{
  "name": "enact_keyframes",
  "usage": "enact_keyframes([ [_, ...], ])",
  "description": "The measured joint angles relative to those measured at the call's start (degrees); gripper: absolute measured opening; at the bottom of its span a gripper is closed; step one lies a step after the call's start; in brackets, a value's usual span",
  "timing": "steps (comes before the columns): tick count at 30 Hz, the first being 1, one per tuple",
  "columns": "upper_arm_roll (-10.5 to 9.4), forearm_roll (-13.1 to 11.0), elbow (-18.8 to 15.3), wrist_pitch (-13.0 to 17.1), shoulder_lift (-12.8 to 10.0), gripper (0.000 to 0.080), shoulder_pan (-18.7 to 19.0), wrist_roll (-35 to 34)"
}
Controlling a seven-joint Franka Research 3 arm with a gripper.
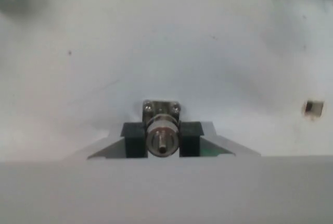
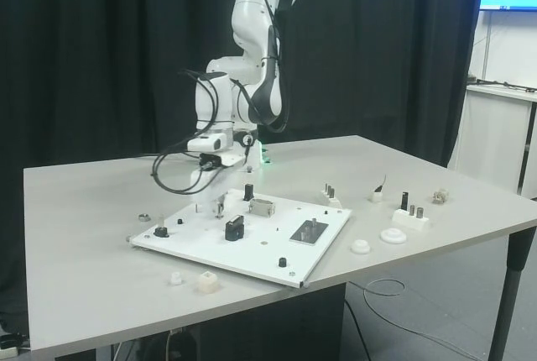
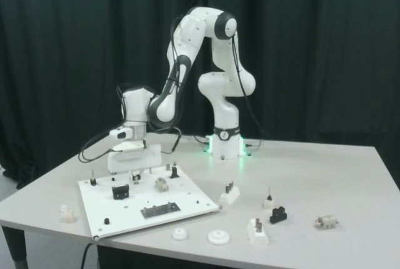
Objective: Insert BNC.
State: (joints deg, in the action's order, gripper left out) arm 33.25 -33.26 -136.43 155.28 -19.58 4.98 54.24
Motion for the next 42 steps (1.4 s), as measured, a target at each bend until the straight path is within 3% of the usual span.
enact_keyframes([
  [13, 0.00, -0.5, -0.2, 0.0, 0.2, 0.0127, 0.1, -20.0],
  [29, -0.18, -0.5, 0.1, 0.1, -0.5, 0.0127, 0.1, -23.3],
  [42, -0.31, -0.5, 0.2, 0.2, -0.9, 0.0127, 0.2, -31.1],
])
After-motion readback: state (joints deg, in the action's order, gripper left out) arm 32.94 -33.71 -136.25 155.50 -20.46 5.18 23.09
